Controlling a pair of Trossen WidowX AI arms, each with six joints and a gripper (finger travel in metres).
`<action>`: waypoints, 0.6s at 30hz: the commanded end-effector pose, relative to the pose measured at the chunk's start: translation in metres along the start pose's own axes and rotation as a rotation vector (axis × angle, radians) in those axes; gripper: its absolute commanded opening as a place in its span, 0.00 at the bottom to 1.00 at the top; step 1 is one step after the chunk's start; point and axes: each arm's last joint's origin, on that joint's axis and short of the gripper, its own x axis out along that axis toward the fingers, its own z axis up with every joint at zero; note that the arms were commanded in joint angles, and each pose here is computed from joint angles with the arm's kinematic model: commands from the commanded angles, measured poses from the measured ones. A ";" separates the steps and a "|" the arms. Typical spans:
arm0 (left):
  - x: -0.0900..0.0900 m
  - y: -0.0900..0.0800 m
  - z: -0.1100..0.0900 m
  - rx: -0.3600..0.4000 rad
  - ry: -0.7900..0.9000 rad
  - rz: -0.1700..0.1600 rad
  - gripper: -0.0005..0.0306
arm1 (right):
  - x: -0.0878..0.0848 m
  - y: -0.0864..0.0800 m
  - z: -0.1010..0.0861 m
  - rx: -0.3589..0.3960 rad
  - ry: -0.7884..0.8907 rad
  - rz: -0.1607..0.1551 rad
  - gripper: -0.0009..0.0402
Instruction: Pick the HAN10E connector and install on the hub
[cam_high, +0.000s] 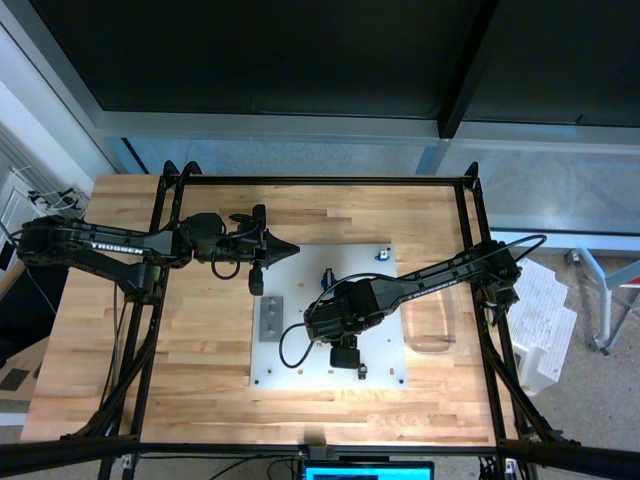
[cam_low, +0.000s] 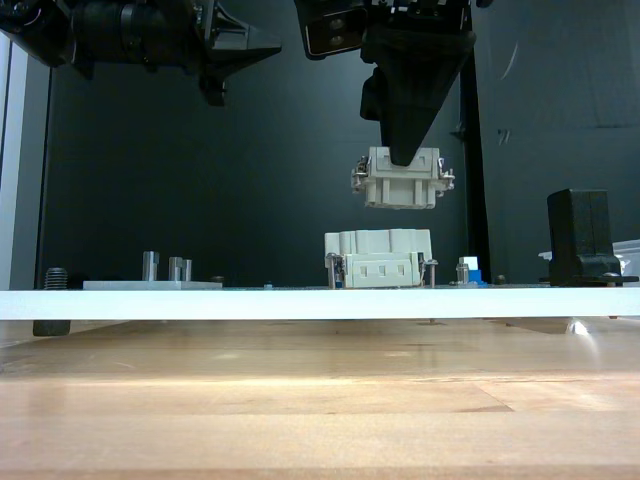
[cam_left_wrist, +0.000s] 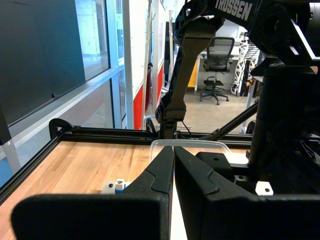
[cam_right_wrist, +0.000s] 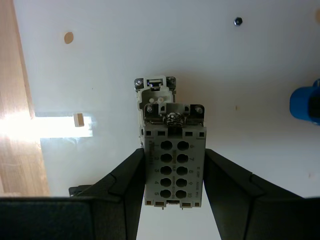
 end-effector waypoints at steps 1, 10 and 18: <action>0.000 0.000 0.000 0.000 0.001 0.000 0.02 | 0.003 0.000 0.001 -0.043 0.002 -0.004 0.07; 0.000 0.000 0.000 0.000 0.000 0.000 0.02 | 0.003 -0.004 0.002 -0.059 0.006 0.013 0.07; 0.000 0.000 0.000 0.000 0.000 0.000 0.02 | 0.005 -0.005 0.003 -0.056 0.008 0.009 0.07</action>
